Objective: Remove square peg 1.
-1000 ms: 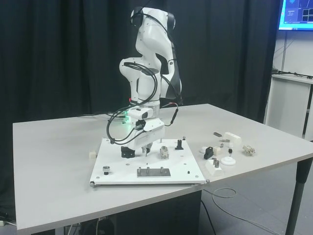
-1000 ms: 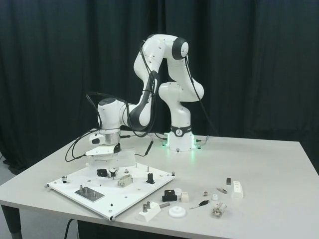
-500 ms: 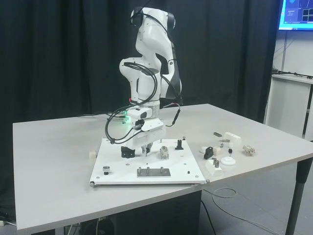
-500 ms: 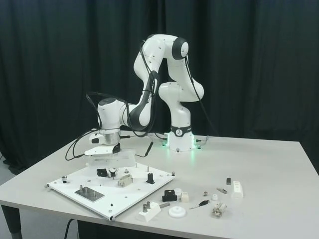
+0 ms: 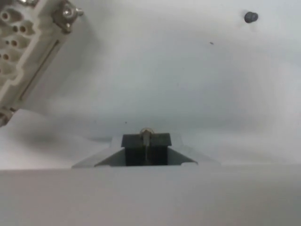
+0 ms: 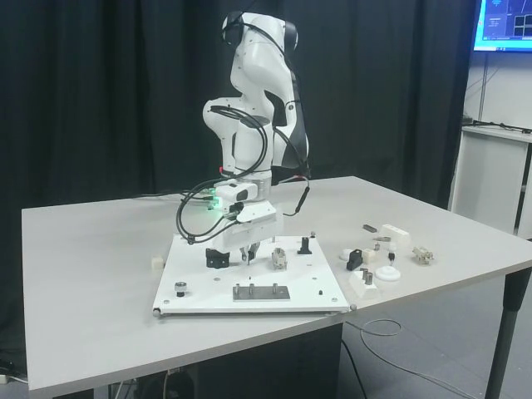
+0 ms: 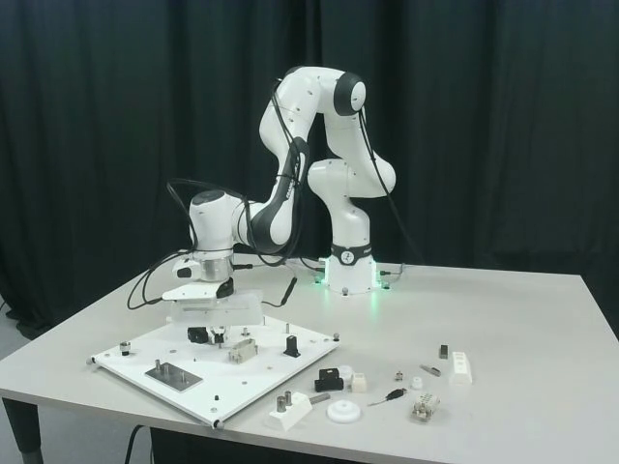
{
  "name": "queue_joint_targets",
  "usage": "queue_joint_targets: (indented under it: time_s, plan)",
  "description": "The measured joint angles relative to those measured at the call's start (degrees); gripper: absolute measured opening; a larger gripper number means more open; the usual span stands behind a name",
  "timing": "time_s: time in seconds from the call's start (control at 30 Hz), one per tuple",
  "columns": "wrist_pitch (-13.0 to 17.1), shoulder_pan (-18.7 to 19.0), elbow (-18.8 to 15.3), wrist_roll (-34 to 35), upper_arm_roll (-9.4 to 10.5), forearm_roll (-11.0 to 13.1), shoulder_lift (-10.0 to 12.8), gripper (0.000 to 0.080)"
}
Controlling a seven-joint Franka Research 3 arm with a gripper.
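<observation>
1. Jaws. In the wrist view the two black fingertips are closed on a small metal pin, taken to be square peg 1 (image 5: 146, 135). The peg stands upright in the pinch, its top just showing above the pads.

2. Change. Compared with the room views of one second ago, the wrist sits slightly higher above the white board (image 5: 188, 84), and the lift is small and straight up. The wrist view shows only bare board surface directly beneath the jaws. No hole or socket can be seen there, because the fingertips cover that spot.

3. Meaning for the task. Judged from the raised wrist and the held peg, extraction is under way or just complete. Whether the lower end of the peg is fully clear of its seat cannot be told. A further vertical lift before any sideways travel appears advisable, to avoid jamming.

4. Surroundings, outward from the jaws:
- A black holder (image 6: 217, 258) stands on the board just beside the jaws.
- A multi-pin connector block (image 5: 23, 52) lies near them on the opposite side.
- A black screw head (image 5: 251, 17) lies further out on the board.
- Loose parts (image 6: 378, 258) rest on the grey table (image 6: 83, 249), well apart from the jaws.
</observation>
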Motion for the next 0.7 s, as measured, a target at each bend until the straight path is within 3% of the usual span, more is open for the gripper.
queue_joint_targets:
  time_s: [0.7]
  plan:
    - [0.0,0.0,0.0,3.1,0.0,0.0,0.0,0.0023]
